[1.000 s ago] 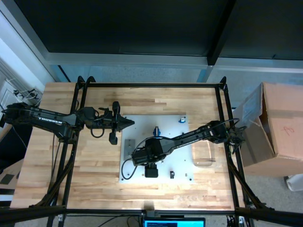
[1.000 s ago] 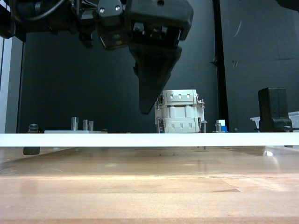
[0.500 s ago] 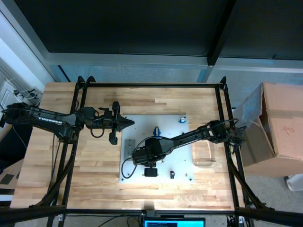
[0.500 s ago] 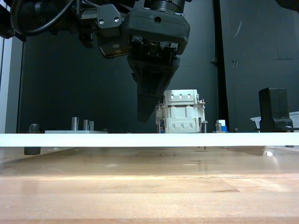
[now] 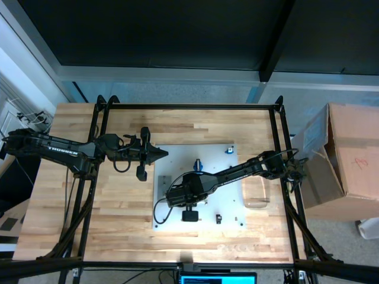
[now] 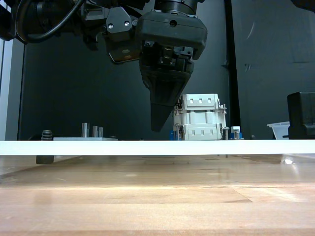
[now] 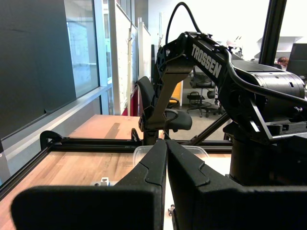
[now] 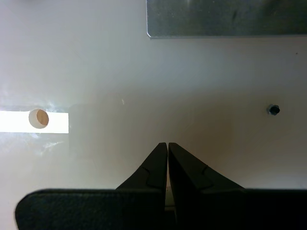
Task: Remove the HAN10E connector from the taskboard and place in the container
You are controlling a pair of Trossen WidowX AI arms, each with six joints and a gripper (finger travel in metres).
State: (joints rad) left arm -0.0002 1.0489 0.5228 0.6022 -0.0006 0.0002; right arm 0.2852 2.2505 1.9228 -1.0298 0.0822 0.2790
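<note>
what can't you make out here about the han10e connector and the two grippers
HAN10E connector: stands on the taskboard in the low view; the board's near edge hides its base, so seating cannot be told.
High view: the right arm covers the connector.
Right gripper, jaws shut, above the board: low view gives no depth to the connector.
Left gripper, jaws shut, over the table left of the board: height unreadable from the high view.

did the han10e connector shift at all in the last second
Yes. The HAN10E connector, seated on the taskboard, moved right with it toward the background post. Right claw shut beside it; left claw shut at the board's far-left corner.
</note>
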